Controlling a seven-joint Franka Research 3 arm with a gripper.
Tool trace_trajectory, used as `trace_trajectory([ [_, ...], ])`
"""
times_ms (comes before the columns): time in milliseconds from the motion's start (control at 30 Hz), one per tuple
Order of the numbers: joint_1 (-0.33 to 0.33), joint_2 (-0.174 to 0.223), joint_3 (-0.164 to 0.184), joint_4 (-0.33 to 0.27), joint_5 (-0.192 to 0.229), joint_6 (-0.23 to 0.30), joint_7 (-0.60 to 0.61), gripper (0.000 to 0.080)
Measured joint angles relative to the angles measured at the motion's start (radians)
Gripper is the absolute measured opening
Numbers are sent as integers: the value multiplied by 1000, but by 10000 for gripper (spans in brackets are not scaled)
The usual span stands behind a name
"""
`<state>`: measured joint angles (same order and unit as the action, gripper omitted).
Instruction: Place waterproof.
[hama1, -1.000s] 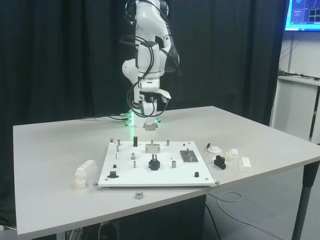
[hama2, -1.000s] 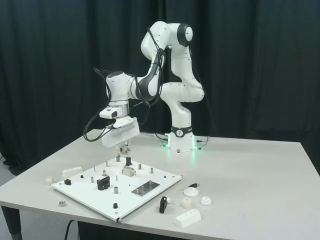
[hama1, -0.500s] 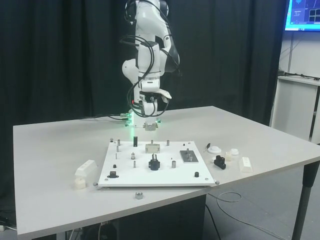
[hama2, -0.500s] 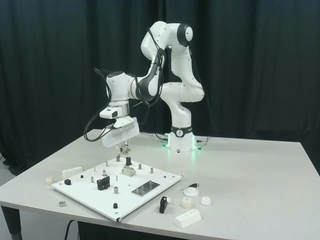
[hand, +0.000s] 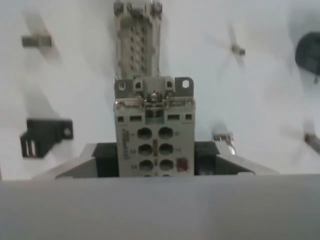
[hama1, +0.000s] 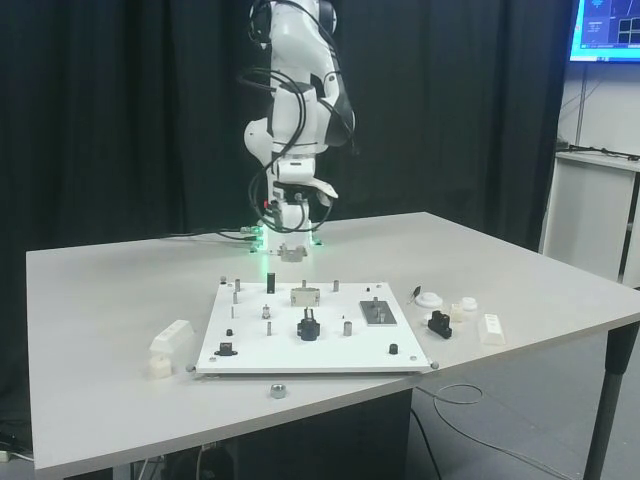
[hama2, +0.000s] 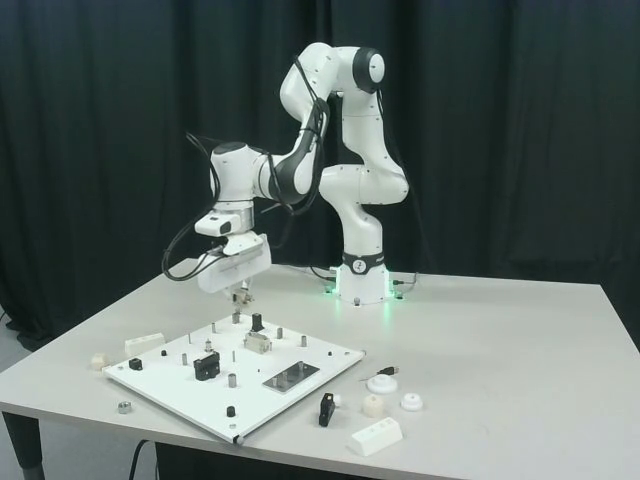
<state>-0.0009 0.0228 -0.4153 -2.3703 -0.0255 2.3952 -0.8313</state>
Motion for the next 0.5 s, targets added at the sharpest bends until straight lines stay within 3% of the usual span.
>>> trace_trajectory([
  [267, -7, 9, -53, 11, -67, 23, -23, 311],
  [500, -9, 33, -125, 36, -82, 44, -123, 311],
])
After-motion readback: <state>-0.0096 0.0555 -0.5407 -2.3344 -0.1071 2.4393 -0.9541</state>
